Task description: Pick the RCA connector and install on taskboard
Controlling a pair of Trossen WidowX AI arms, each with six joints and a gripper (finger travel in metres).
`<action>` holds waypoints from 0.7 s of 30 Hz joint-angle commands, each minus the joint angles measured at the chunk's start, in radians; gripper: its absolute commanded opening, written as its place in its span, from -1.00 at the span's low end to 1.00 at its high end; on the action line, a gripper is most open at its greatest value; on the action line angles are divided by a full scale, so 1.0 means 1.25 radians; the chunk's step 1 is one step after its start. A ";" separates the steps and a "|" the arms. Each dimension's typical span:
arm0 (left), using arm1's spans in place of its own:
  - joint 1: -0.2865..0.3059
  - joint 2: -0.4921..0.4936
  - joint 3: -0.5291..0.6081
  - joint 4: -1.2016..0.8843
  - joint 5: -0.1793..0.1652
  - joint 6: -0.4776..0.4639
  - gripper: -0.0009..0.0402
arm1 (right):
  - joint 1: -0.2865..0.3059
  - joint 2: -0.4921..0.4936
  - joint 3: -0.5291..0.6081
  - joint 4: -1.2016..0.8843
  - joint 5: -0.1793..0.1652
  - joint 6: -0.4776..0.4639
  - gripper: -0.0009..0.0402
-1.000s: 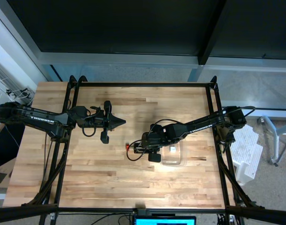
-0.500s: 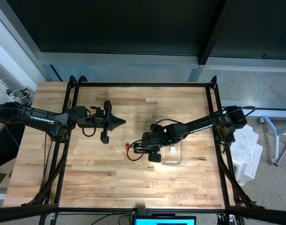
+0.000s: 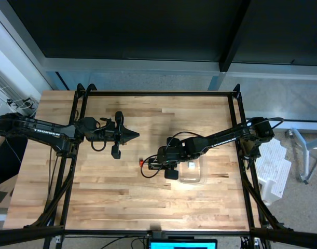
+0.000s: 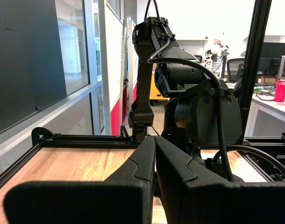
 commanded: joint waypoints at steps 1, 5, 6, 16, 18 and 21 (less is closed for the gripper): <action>0.000 0.000 0.000 0.000 0.000 0.000 -0.96 | 0.000 0.002 -0.001 -0.005 -0.001 0.001 -0.96; 0.000 0.000 0.000 0.000 0.000 0.000 -0.96 | 0.001 0.002 0.000 -0.006 -0.001 0.000 -0.95; 0.000 0.000 0.000 0.000 0.000 0.000 -0.96 | 0.001 0.002 0.001 -0.006 0.000 0.000 -0.95; 0.000 0.000 0.000 0.000 0.000 0.000 -0.96 | 0.001 -0.004 0.018 -0.015 -0.001 0.000 -0.60; 0.000 0.000 0.000 0.000 0.000 0.000 -0.96 | 0.001 -0.010 0.017 -0.017 -0.001 0.000 -0.51; 0.000 0.000 0.000 0.000 0.000 0.000 -0.96 | 0.001 -0.023 0.017 -0.029 0.000 0.000 -0.38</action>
